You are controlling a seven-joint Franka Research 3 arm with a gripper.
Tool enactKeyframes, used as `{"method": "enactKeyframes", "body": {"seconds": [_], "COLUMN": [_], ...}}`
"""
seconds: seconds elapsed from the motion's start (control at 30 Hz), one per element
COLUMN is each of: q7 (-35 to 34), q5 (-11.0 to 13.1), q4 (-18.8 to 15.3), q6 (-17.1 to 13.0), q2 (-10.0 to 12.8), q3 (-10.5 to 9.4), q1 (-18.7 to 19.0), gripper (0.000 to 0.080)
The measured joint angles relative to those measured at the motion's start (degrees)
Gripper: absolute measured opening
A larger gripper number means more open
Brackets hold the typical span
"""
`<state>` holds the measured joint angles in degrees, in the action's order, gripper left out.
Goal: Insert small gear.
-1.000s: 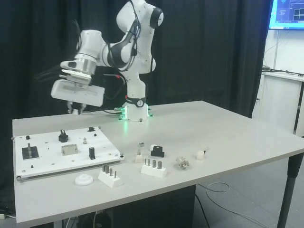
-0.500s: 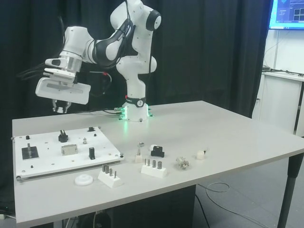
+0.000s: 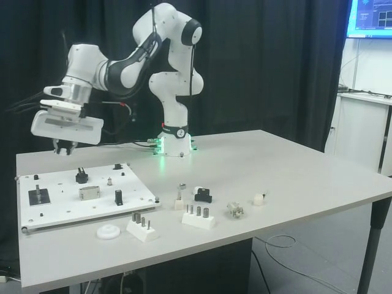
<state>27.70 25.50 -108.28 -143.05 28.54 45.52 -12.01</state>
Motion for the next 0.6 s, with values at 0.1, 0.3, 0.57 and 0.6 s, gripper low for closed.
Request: {"method": "enactKeyframes", "body": {"seconds": [0.1, 0.3, 0.57, 0.6], "q7": [1.25, 2.6, 2.59, 2.58], "q5": [0.65, 1.95, 2.07, 2.08], "q4": [2.01, 6.55, 12.36, 12.97], "q6": [1.02, 3.82, 7.93, 8.35], "q2": [1.2, 3.61, 6.62, 7.01], "q3": [-2.26, -6.47, -9.46, -9.56], "q1": [-3.16, -8.78, -13.15, -13.43], "gripper": [0.0202, 0.0202, 0.0202, 0.0202]}}
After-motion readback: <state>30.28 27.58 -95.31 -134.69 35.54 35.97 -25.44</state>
